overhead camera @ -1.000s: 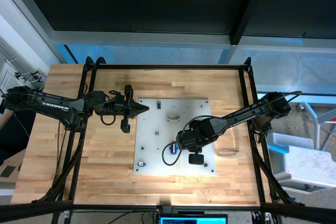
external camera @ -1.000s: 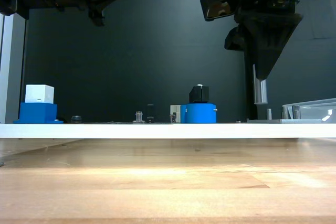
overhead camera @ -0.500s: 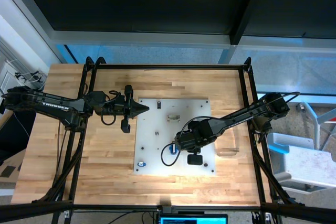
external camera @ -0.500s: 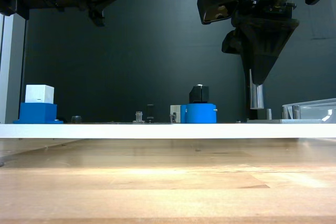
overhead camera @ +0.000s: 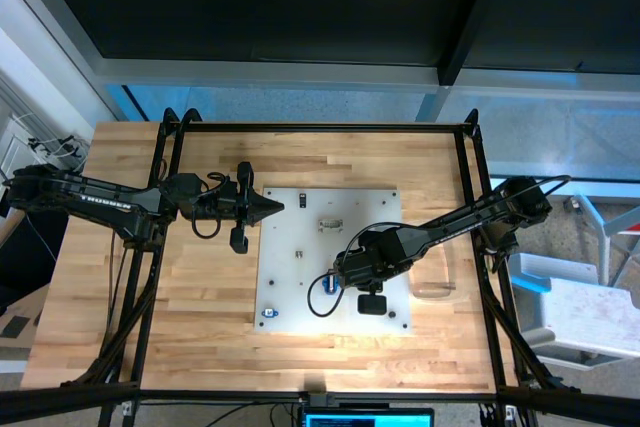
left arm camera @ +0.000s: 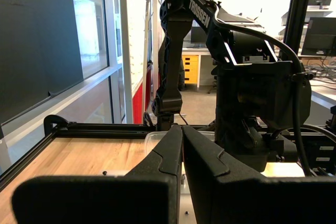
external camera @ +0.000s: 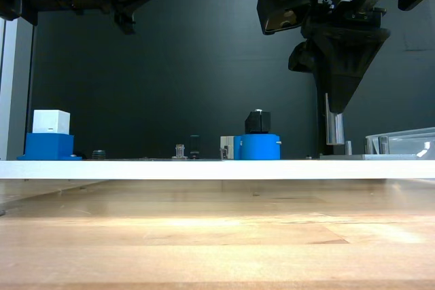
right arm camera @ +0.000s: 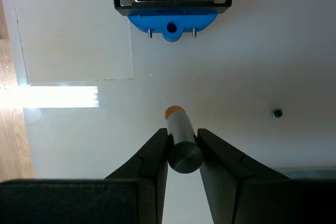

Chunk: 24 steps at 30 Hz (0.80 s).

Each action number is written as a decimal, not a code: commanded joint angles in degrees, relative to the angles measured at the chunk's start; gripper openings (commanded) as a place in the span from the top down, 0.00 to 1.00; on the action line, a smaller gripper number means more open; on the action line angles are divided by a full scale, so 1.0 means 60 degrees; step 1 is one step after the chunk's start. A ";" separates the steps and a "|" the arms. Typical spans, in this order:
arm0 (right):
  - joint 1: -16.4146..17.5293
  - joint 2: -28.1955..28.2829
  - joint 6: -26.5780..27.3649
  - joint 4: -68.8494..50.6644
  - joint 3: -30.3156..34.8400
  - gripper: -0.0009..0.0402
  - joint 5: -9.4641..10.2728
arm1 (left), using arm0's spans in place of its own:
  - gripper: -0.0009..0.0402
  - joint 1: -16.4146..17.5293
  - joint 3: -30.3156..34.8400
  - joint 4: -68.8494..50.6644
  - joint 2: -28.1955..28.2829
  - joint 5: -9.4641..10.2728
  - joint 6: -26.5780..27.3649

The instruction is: Pick the 16mm cylinder and place it in the taskboard

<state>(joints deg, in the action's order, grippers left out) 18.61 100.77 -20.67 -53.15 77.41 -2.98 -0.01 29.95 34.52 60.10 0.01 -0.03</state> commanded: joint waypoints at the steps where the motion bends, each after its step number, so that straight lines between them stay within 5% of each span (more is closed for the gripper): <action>1: 0.0004 0.0062 0.0011 0.0011 -0.0007 0.92 -0.0004 | 0.98 0.0000 0.0000 0.0000 0.0000 -0.0004 0.0000; 24: 0.0007 0.0313 0.0033 0.0160 -0.0004 0.92 0.0011 | 0.98 0.0000 0.0000 0.0000 0.0004 -0.0004 -0.0004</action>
<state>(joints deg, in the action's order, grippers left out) 18.63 102.65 -20.45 -52.27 77.36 -2.94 -0.01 29.93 34.50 60.10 0.01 -0.03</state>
